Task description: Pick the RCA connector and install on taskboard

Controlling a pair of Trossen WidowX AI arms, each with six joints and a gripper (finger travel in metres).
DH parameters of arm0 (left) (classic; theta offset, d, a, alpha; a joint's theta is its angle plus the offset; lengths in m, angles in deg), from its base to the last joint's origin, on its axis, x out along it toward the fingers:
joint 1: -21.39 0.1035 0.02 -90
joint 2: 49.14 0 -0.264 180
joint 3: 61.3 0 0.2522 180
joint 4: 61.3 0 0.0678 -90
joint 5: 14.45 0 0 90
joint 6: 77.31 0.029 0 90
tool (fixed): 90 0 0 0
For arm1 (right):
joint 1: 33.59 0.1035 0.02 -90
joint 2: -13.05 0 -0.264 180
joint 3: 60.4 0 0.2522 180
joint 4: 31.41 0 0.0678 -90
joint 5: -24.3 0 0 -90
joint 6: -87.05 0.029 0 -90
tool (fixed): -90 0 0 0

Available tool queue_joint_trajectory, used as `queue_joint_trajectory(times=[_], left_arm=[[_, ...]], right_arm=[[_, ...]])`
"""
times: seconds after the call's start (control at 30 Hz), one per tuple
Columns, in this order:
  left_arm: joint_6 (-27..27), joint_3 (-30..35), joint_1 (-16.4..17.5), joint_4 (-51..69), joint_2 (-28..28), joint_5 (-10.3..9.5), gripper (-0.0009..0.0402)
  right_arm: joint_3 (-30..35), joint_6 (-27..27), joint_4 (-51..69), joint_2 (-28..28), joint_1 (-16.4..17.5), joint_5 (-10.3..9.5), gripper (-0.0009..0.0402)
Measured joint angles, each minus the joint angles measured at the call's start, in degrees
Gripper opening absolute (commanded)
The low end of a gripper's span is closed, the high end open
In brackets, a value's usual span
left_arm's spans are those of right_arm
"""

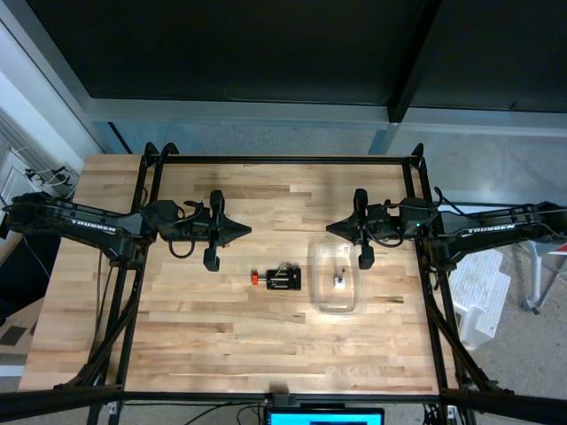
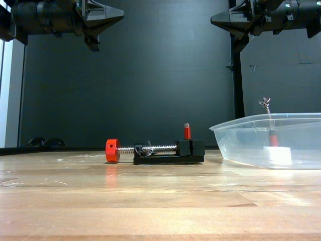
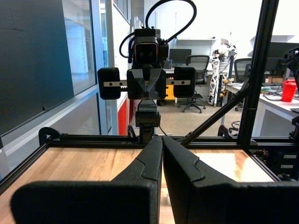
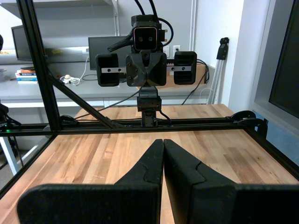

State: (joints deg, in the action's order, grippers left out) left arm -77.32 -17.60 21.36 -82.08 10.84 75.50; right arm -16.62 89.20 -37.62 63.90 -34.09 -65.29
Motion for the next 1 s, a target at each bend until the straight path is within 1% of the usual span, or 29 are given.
queue_joint_trajectory(times=[0.33, 0.47, 0.5, 0.7, 0.8, 0.87, 0.93, 1.0], left_arm=[[0.0, 0.0, 0.0, 0.0, 0.0, 0.00, 0.0000], [0.0, 0.0, 0.0, 0.0, 0.0, 0.02, 0.0000], [0.0, 0.0, 0.0, 0.0, 0.0, 0.00, 0.0000], [0.0, 0.0, 0.0, 0.0, 0.0, 0.02, 0.0000], [0.0, 0.0, 0.0, 0.0, 0.0, 0.00, 0.0000], [0.0, 0.0, 0.0, 0.0, 0.0, 0.00, 0.0000], [0.0, 0.0, 0.0, 0.0, 0.0, 0.00, 0.0000], [0.0, 0.0, 0.0, 0.0, 0.0, 0.00, 0.0000]], right_arm=[[0.0, 0.1, 0.0, 0.0, 0.0, -0.02, 0.0000], [0.0, 2.3, 0.0, 0.0, 0.0, -0.33, 0.0000], [0.0, 2.5, 0.0, 0.0, 0.1, -0.59, 0.0000], [0.0, 2.5, 0.0, 0.0, 0.1, -0.61, 0.0000], [0.0, 3.1, 0.5, 0.0, 0.4, -0.94, 0.0000], [0.9, 3.5, 3.9, 0.0, 0.9, -1.01, 0.0000], [2.6, 3.5, 9.3, 0.0, 1.4, -0.20, 0.0000], [4.2, 3.5, 14.6, 0.0, 1.7, 0.04, 0.0000]])
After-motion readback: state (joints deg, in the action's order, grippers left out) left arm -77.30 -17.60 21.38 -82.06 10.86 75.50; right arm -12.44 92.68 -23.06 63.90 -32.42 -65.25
